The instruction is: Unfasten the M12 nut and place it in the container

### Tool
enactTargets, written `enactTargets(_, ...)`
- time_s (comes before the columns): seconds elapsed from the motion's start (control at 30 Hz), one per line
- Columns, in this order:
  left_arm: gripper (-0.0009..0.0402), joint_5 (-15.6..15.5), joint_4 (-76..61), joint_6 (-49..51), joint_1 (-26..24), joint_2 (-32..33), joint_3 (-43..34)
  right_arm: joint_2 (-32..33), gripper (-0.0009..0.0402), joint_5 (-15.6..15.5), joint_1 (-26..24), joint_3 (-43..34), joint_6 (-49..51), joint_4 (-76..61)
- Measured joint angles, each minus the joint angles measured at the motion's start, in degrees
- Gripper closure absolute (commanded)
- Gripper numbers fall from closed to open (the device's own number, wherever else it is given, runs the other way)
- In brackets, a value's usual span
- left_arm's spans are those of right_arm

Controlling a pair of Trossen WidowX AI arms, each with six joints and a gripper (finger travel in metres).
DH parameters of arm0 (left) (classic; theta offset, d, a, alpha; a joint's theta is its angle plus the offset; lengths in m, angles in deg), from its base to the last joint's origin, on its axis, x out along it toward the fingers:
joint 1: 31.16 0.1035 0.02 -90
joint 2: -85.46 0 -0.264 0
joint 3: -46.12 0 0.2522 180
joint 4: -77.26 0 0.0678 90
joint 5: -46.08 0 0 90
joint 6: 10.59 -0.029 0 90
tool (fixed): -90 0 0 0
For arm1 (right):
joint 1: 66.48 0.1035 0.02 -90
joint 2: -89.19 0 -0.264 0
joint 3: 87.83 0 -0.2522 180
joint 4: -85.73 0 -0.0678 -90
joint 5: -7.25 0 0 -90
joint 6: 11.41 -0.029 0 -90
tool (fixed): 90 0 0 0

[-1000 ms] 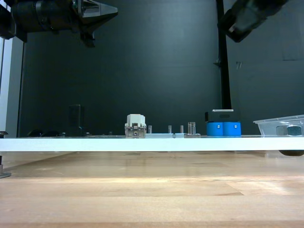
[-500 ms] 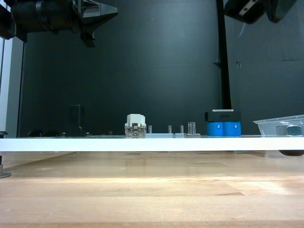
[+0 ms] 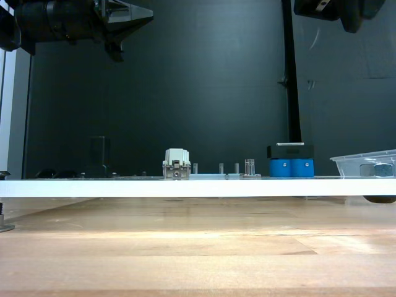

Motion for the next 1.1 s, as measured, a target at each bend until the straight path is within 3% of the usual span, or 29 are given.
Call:
enactTargets(0.27, 0.0393, -0.02, -0.02, 0.00, 0.00, 0.00, 0.00, 4.79, 0.0186, 0.09, 0.42, -0.72, -1.68, 2.47)
enactTargets(0.43, 0.0393, 0.00, -0.02, 0.00, 0.00, 0.00, 0.00, 8.26, 0.0155, 0.11, 0.44, -0.72, -1.73, 5.25)
enactTargets(1.1, 0.0393, -0.02, -0.02, 0.02, 0.00, 0.00, 0.00, 15.58, 0.0150, 0.52, 0.72, 1.09, -1.86, 11.56)
